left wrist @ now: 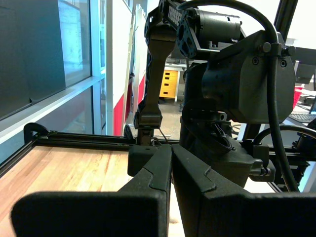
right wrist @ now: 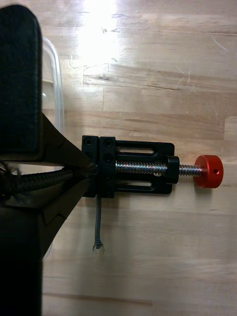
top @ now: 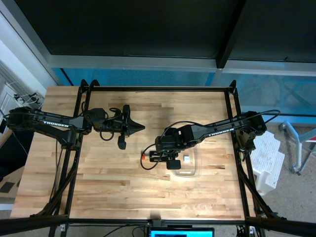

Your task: Pick the usb-c connector and install on the hub

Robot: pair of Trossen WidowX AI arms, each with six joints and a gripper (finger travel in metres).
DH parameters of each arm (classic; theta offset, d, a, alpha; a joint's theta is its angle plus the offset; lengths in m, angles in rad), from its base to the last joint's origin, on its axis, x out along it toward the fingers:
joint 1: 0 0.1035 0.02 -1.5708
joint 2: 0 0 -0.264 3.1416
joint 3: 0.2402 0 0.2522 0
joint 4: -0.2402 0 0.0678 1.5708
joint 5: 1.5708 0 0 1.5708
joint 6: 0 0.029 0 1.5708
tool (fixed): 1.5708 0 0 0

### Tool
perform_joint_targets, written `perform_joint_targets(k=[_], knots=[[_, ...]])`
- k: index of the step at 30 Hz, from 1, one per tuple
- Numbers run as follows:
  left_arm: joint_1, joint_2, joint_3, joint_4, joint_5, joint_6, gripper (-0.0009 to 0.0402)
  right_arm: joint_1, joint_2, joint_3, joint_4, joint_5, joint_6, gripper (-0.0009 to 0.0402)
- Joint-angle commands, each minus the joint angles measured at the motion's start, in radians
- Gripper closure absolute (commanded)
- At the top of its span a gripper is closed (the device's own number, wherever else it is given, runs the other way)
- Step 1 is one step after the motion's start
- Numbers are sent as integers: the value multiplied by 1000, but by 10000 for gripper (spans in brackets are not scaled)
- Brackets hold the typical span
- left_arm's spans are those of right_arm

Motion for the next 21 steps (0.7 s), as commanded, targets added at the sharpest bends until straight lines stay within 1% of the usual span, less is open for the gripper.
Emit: perform_joint_targets(k=[1,5,7,8,19,21], knots=[[0,0,0,0,0,0,393,0,0,-2,0,2,4,393],[0,0,0,0,0,0,393,0,0,-2,1,3,4,393],[0,0,0,0,0,0,393,1,0,-2,0,26,6,393],[0,0,0,0,0,0,393,1,1,-3,1,28,10,393],[0,0,0,0,0,0,393,4,1,-14,8,26,56,393],[0,0,0,0,0,0,393,5,16,-13,9,25,56,393]])
